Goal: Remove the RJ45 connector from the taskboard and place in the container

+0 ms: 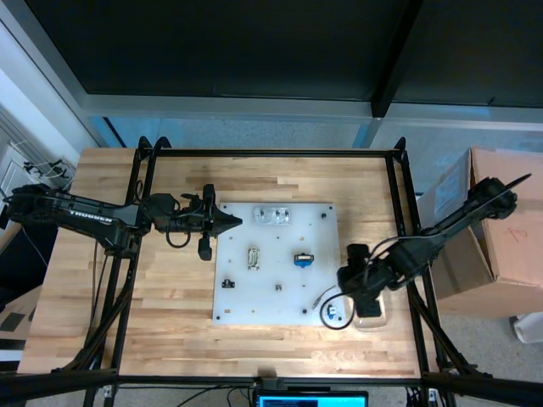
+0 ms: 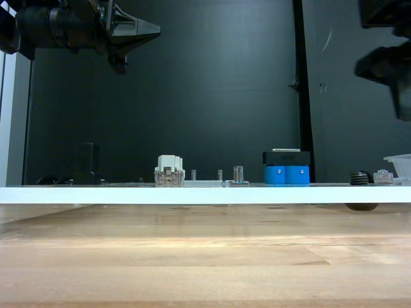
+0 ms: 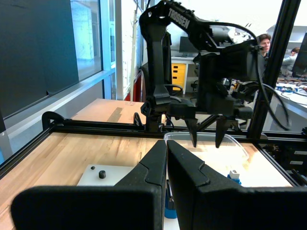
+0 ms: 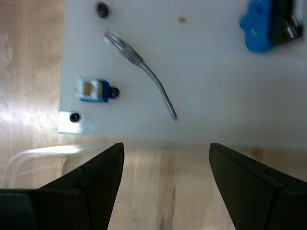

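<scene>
Right tool (image 2: 387, 67) blurred in the low view; container (image 2: 401, 162) cut by its edge.

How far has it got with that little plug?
Done: the connector lies free on the board, beside the blue socket, not in it. In hand: nothing; the right tool hangs open near the container, the left tool is shut, high over the board's left edge. Left: moving the connector into the container.
</scene>
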